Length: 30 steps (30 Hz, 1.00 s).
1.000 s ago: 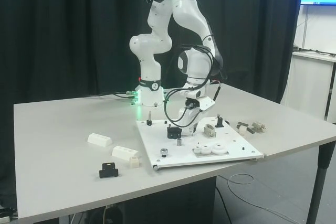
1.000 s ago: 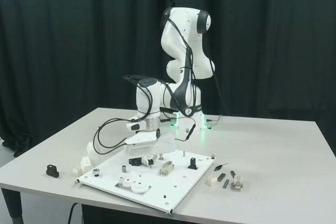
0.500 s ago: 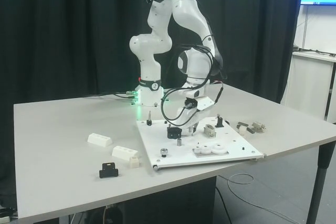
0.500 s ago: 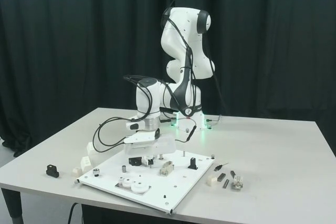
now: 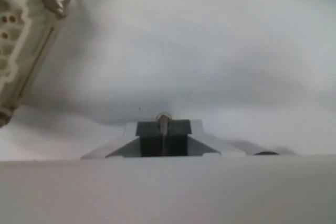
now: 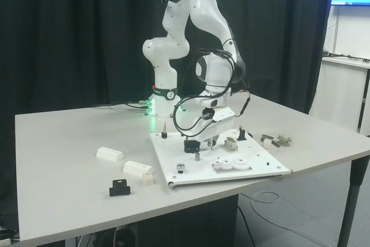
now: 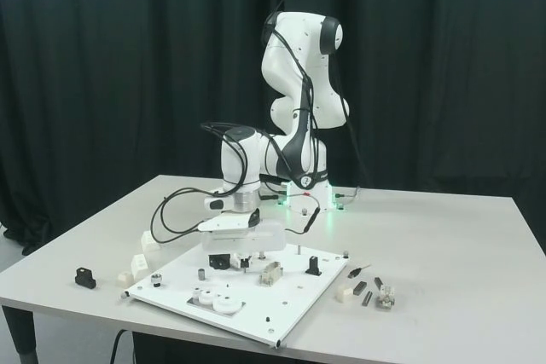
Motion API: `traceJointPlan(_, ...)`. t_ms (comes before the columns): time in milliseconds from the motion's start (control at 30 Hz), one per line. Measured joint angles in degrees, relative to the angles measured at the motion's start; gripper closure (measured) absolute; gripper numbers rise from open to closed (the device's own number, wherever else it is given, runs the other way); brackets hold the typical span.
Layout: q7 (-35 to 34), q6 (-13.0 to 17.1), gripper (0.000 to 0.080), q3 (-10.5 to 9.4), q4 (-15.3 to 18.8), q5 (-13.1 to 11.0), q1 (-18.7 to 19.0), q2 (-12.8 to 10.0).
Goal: Remove square peg 1.
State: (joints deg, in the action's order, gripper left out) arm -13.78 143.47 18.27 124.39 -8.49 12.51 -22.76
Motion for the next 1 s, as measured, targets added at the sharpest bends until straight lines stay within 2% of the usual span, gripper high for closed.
traceJointPlan(567, -3.7, 0.0, 0.0780, 0.02, 0.1, 0.0, 0.0, 0.1)
traceJointPlan(800, -3.4, 0.0, 0.0780, 0.03, 0.2, 0.1, 0.0, 0.3)
traceJointPlan(1000, -0.5, 0.0, 0.0780, 0.04, 0.3, 0.2, 0.0, 0.6)
